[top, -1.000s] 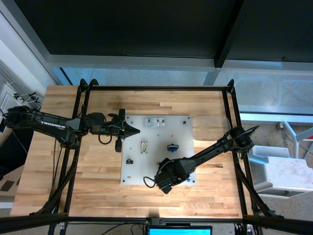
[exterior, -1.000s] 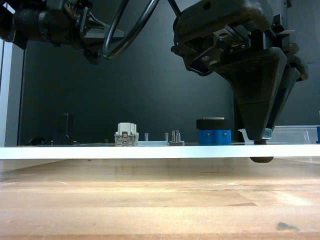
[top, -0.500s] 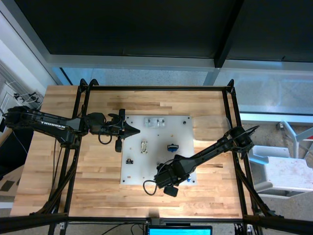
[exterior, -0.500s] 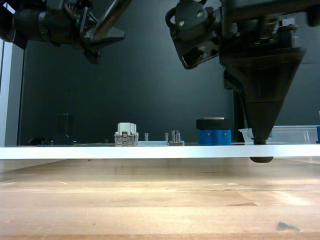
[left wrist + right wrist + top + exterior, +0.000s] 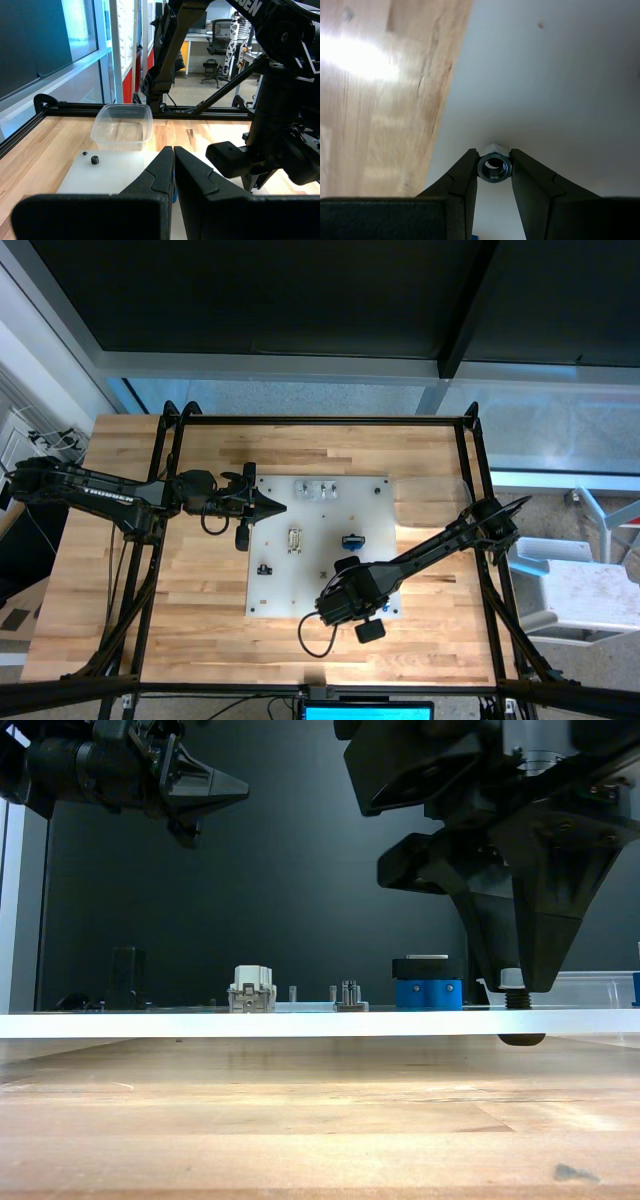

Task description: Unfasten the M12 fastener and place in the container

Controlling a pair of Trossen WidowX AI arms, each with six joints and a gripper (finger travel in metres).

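Note:
My right gripper [image 5: 512, 984] points straight down over the near right part of the white board [image 5: 275, 585]. It is shut on the small silver nut [image 5: 511, 978], which sits right at the top of the black ribbed stud [image 5: 518, 1001]. Whether the nut is still on its stud's threads I cannot tell. The right wrist view shows the nut [image 5: 494, 166] pinched between both fingertips above the board. The clear container [image 5: 425, 502] lies on the table off the board's far right edge and looks empty. My left gripper [image 5: 275, 507] hovers shut above the board's far left edge.
On the board stand a blue-based round part [image 5: 428, 993], a grey connector [image 5: 252, 990] and a pair of silver fittings [image 5: 315, 489]. A black post [image 5: 94, 159] stands near the container [image 5: 123, 126]. A black frame [image 5: 320, 421] runs round the table.
The right wrist has turned about the stud and lifted slightly. The silver nut now shows above bare ribs, where the fingertips earlier reached the board. The left arm has not moved.

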